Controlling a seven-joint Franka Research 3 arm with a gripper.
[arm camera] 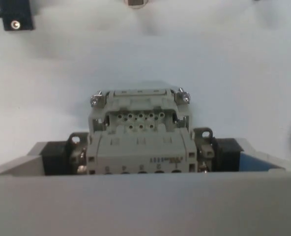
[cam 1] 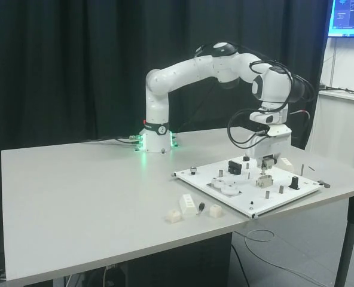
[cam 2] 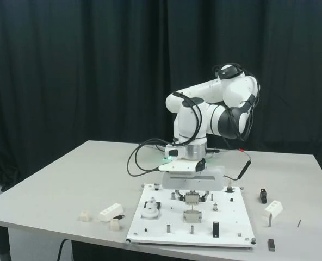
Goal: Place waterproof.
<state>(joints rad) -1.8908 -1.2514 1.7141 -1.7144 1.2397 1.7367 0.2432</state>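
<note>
The grey tabletop (cam 1: 75, 191) carries a white arm (cam 1: 195, 66) bolted near its far edge, bent over so that its wrist points straight down at a white board (cam 1: 255, 200) studded with small fixtures; that upright stance suits a vertical seating move. Off the board, near the tabletop's front, lie a few small white blocks (cam 1: 188, 206), apparently parts waiting apart from the work. The tool (cam 2: 192, 200) hangs low over the board's middle, and the wrist view shows it clamped on the waterproof connector (arm camera: 139, 140), a grey multi-pin plug with screws at its corners, held square between the black finger pads (arm camera: 54, 157). The plug sits just above the board, and in the second room view a grey socket block (cam 2: 192, 216) lies directly beneath it, probably its seat; whether they touch I cannot tell.
</note>
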